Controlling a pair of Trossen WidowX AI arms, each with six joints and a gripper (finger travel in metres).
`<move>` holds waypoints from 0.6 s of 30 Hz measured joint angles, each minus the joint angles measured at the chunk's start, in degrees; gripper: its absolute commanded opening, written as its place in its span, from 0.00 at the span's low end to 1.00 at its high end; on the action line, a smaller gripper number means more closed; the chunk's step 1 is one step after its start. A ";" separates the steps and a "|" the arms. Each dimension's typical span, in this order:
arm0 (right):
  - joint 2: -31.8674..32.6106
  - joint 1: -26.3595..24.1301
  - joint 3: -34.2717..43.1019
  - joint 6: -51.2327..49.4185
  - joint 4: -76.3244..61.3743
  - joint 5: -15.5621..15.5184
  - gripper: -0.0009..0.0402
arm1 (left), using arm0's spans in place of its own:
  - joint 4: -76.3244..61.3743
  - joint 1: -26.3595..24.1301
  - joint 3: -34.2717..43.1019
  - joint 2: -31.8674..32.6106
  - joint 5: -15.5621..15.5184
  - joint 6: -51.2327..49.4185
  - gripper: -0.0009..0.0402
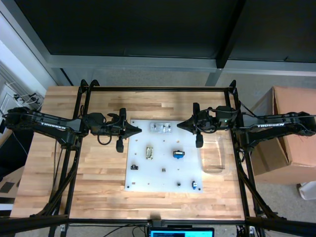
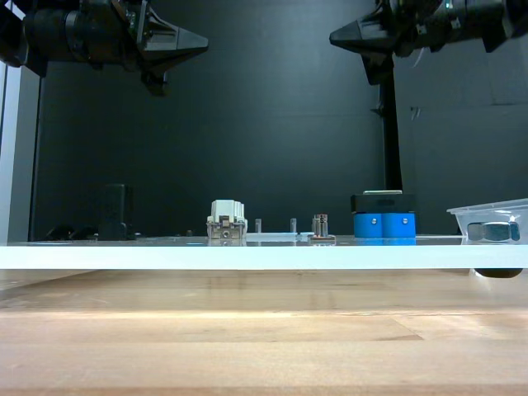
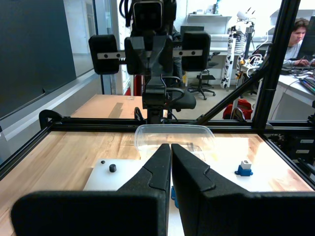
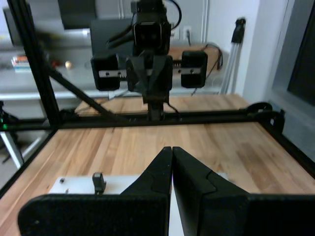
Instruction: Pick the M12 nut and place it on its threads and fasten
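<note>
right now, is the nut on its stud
Seemingly on its stud: nut stands before the tray, which looks empty from above. Left pincer, right pincer: shut, empty, raised.

Nut (image 2: pixel 493 232) seating indiscernible, tray (image 2: pixel 495 208) edge-cropped

light: even overhead | low view: dim | right wrist view: blurred

Overhead, table-level and facing wrist cameras all share the board (image 1: pixel 153 180).
</note>
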 measured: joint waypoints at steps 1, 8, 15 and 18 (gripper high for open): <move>0.11 0.02 -1.16 0.13 2.25 0.00 0.02 | 0.00 0.00 -0.02 0.00 0.00 0.00 0.02; 2.12 0.09 -5.95 1.16 12.85 0.50 0.02 | 0.00 0.00 0.00 0.00 0.00 0.00 0.02; 3.78 0.15 -6.10 1.27 13.18 0.68 0.02 | 0.00 0.00 -0.02 0.00 0.00 0.00 0.02; 3.91 0.13 -6.10 1.27 13.35 0.70 0.02 | 0.00 0.00 0.00 0.00 0.00 -0.02 0.02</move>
